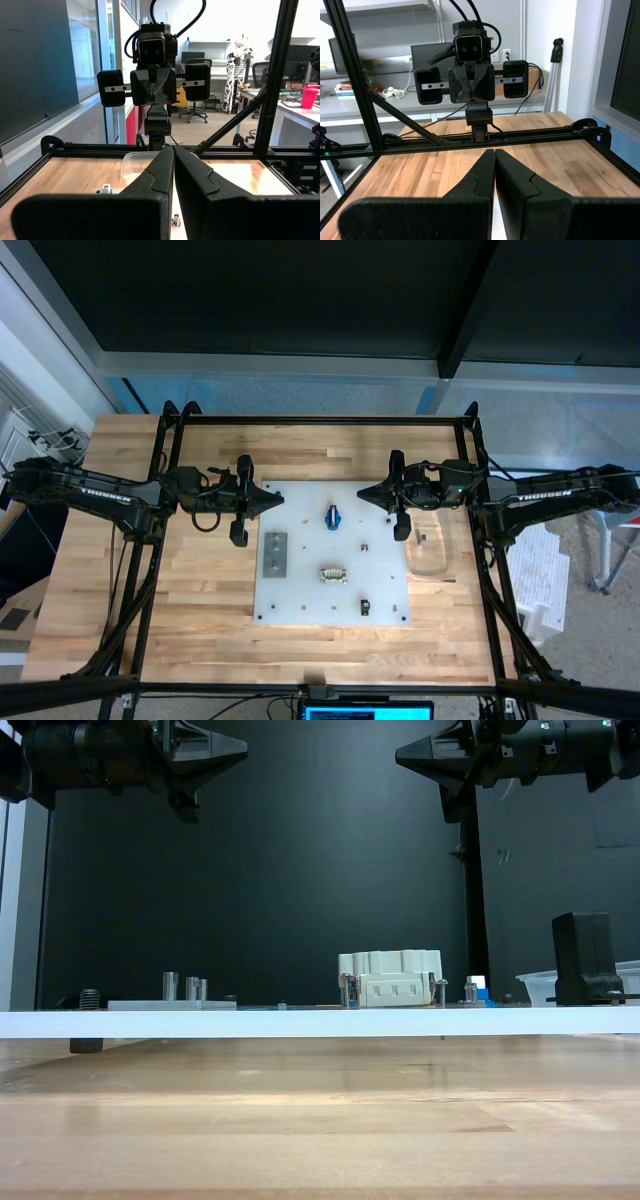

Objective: Pick the 16mm bar and install on taskboard

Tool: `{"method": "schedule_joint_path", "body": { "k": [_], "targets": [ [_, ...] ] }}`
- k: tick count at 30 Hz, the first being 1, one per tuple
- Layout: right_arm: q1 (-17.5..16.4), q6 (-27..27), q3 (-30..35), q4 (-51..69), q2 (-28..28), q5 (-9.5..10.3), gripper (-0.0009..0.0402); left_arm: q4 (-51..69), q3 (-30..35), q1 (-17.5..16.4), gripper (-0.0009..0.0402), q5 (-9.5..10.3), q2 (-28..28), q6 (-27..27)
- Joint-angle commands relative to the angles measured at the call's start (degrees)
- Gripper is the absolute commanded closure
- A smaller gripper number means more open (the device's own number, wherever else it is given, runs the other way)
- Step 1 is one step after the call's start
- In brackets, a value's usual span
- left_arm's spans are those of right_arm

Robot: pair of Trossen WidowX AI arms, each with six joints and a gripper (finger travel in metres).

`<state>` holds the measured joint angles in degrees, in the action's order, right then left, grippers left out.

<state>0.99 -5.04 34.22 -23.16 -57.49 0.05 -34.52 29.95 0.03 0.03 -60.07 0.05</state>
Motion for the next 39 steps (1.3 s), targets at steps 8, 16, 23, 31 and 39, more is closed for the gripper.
{"method": "schedule_joint_path", "body": {
  "k": [8,16,23,31,39],
  "targets": [
    [0.0,0.0,0.0,-0.1,0.0,0.00,0.0393,0.0,0.0,0.0,0.0393,-0.02,0.0,0.0],
    [0.0,0.0,0.0,-0.1,0.0,0.02,0.0393,0.0,0.0,0.0,0.0393,-0.02,0.0,0.0],
    [0.0,0.1,2.1,3.2,0.0,-0.22,0.0393,0.0,0.0,0.0,0.0393,-0.02,0.0,0.0],
    [0.0,1.5,9.0,20.9,0.0,-0.48,0.0393,0.0,0.0,0.0,0.0393,-0.02,0.0,0.0],
    [0.0,1.7,12.7,35.9,0.0,-0.48,0.0393,0.0,0.0,0.0,0.0393,-0.02,0.0,0.0]
  ]
}}
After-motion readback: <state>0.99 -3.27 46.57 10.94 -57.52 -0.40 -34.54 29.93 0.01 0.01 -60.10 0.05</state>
